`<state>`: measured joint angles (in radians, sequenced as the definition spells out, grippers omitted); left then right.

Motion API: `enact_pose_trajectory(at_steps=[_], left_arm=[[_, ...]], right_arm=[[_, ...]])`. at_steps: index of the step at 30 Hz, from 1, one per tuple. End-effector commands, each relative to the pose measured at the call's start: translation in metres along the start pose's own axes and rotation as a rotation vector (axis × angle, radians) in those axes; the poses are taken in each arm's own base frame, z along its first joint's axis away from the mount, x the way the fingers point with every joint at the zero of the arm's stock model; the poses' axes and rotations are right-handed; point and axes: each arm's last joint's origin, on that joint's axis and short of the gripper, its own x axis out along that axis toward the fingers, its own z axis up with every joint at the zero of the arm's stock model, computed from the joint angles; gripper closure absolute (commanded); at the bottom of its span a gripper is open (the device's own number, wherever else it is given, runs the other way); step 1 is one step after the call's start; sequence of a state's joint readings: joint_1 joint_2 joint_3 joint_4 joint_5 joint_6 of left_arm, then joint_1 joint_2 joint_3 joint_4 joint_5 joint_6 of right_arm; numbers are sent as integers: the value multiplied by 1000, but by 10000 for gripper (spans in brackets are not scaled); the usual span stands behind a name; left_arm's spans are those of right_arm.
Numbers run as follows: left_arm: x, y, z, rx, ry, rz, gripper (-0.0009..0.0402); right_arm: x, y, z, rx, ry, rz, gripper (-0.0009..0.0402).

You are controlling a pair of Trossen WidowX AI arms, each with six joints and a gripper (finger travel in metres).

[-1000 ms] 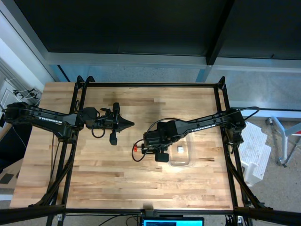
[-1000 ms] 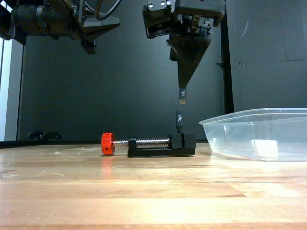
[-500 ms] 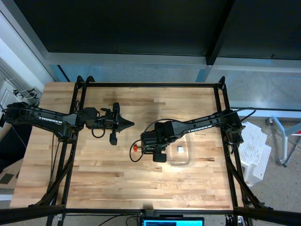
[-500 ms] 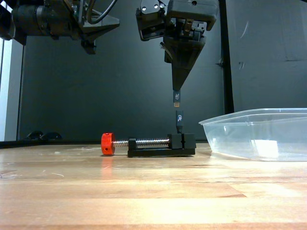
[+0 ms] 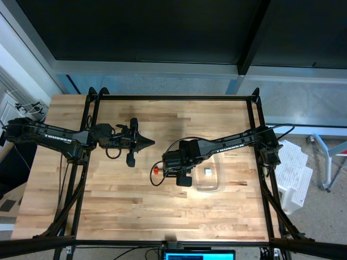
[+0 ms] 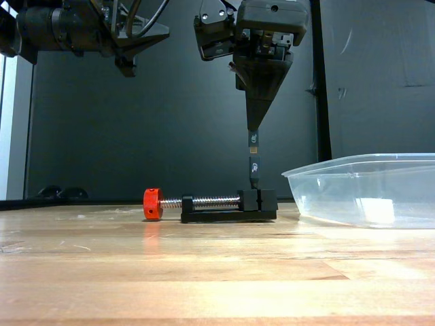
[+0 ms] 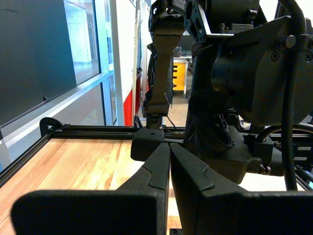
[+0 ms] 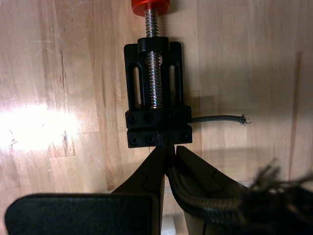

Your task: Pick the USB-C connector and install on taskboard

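Right jaws around USB-C connector (image 6: 253, 141) above taskboard (image 6: 262, 202); left jaws closed, aloft.

a clear plastic tray (image 6: 326, 193) sits on the light wooden table (image 5: 135, 211), lower than and just beside the fingers of the right gripper (image 6: 253, 130). a small white square piece (image 5: 207, 171) lies inside it. both are well apart from the fingers of the left gripper (image 5: 150, 143). a black metal frame (image 5: 173, 98) borders the table.
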<state>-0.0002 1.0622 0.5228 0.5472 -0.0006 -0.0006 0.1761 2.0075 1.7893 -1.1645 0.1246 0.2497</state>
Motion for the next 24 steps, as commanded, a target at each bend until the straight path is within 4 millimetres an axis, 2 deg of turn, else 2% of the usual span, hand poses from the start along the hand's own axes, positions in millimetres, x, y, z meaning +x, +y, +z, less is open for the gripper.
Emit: enact_pose_trajectory(at_steps=[1,24], left_arm=[[0,0,0,0,0,0,393],[0,0,0,0,0,0,393]], right_arm=[[0,0,0,7,2,-1,393],[3,0,-1,-2,2,-3,394]])
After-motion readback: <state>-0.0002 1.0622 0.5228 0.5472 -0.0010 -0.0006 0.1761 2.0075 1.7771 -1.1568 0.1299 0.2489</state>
